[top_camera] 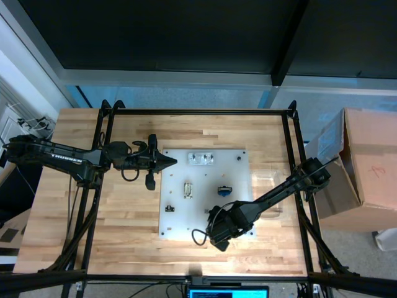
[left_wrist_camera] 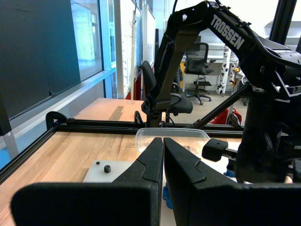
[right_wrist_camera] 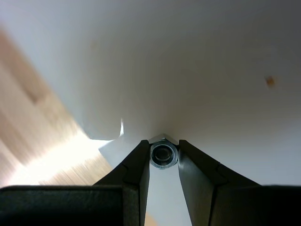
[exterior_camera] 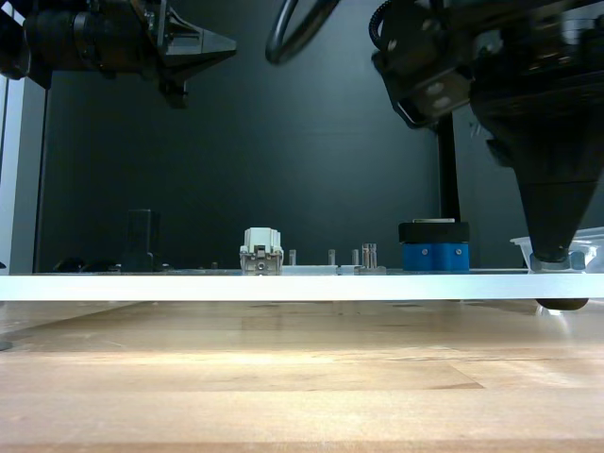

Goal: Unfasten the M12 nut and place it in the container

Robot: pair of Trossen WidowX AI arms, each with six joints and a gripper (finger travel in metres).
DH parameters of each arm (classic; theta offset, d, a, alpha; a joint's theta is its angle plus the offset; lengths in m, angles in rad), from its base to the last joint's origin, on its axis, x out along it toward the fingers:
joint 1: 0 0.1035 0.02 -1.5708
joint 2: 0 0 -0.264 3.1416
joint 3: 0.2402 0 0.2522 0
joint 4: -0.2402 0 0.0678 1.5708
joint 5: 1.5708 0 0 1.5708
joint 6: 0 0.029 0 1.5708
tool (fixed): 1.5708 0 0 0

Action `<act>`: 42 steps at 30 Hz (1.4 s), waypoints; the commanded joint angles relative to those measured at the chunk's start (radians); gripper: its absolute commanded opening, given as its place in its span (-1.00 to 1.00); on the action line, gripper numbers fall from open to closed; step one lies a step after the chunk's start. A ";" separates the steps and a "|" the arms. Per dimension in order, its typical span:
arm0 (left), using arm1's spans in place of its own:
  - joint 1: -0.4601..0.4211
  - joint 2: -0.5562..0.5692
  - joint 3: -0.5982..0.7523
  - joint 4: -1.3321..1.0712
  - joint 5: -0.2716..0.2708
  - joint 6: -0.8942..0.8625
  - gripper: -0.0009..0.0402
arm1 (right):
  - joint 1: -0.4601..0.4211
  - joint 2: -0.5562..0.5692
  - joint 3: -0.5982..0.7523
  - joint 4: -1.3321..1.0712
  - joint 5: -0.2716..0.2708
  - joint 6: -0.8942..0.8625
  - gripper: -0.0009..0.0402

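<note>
Left arm held high and level, right arm bent down onto the nut at the board's near right edge.

The left arm reaches in horizontally from the bench (top_camera: 124,217) edge. The left gripper (top_camera: 174,162) points right, well above the left edge of the white board (top_camera: 180,223), with its jaws pressed together and nothing between them. The right arm slants in from the far right and turns its wrist down, so the right gripper (exterior_camera: 550,255) stands upright with its tips at board level. Its jaws are clamped on the small silver nut (right_wrist_camera: 163,155), one on each side. The fingers hide the stud, so I cannot tell whether the nut is on its threads or just lifted off them. The clear container (top_camera: 271,176) sits on the bench just right of the board, partly covered by the right arm. I cannot make out anything in it.
</note>
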 commanded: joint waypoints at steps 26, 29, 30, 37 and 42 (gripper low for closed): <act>0.000 0.000 0.000 0.000 0.000 0.000 -0.96 | 0.000 0.000 0.000 -0.002 -0.003 -1.366 -0.96; 0.000 0.000 0.000 0.000 0.000 0.000 -0.96 | 0.000 0.000 0.000 -0.002 -0.005 -1.359 -0.95; 0.000 0.000 0.000 0.000 0.000 0.000 -0.96 | 0.000 0.000 0.000 -0.002 -0.005 -1.357 -0.94; 0.000 0.000 0.000 0.000 0.000 0.000 -0.96 | 0.000 -0.026 0.008 -0.015 -0.012 -1.327 -0.57; 0.000 0.000 0.000 0.000 0.000 0.000 -0.96 | 0.001 -0.066 0.017 -0.048 -0.013 -1.202 -0.40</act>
